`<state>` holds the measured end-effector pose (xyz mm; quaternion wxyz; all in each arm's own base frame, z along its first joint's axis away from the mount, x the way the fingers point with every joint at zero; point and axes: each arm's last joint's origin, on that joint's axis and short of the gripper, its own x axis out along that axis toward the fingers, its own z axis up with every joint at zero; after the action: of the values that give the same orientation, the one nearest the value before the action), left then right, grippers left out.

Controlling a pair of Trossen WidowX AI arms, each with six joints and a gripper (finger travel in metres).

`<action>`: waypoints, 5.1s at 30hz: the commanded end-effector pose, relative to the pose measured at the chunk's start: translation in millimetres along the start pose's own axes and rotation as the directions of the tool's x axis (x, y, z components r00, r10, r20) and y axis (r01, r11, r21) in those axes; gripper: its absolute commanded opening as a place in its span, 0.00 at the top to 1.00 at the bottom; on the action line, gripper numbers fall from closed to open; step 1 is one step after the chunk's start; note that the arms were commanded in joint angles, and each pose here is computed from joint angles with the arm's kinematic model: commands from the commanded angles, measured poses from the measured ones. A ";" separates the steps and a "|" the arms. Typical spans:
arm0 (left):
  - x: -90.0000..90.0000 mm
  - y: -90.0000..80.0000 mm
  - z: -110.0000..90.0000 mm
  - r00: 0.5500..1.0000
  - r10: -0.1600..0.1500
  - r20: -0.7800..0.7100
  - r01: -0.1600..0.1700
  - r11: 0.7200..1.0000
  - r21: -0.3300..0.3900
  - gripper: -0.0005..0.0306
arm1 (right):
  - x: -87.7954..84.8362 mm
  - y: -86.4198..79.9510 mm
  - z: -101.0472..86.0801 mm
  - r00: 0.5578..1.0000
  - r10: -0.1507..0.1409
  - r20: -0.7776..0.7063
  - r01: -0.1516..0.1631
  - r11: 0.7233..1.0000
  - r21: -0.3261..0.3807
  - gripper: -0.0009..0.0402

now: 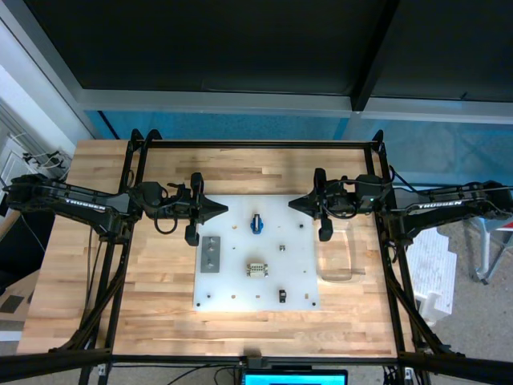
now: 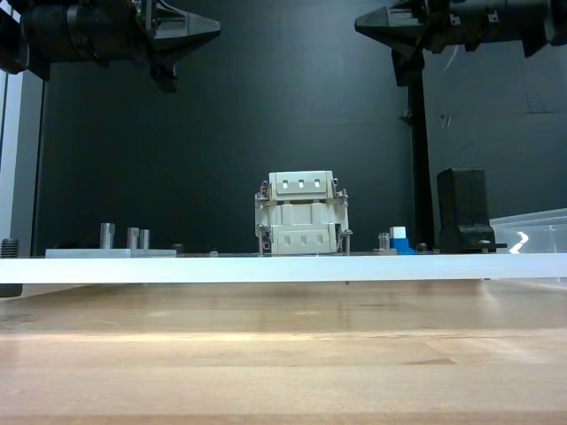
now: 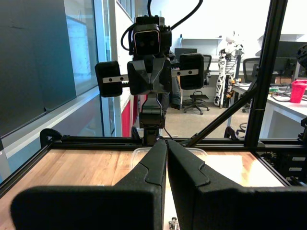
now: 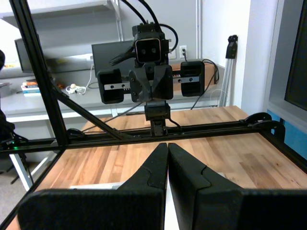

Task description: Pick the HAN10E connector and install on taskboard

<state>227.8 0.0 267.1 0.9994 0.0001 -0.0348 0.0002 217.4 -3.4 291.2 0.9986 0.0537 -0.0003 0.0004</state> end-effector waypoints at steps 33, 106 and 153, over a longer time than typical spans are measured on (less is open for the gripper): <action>0.1 0.0 0.0 1.000 0.000 0.000 0.000 1.000 0.000 0.98 | 5.9 -2.8 -14.5 0.999 -0.019 0.030 0.018 1.000 0.011 0.98; 0.1 0.1 0.0 1.000 0.000 0.000 0.000 1.000 0.000 0.98 | 5.9 -3.5 -16.4 1.000 -0.030 0.010 0.029 0.999 0.015 0.98; 0.1 0.1 0.0 1.000 0.000 0.000 0.000 1.000 0.000 0.98 | 5.9 -3.3 -16.4 1.000 -0.028 0.010 0.028 0.999 0.015 0.98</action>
<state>227.9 0.0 267.3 0.9994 0.0001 -0.0350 0.0000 223.3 -5.1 274.5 0.9980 0.0611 -0.0048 -0.0144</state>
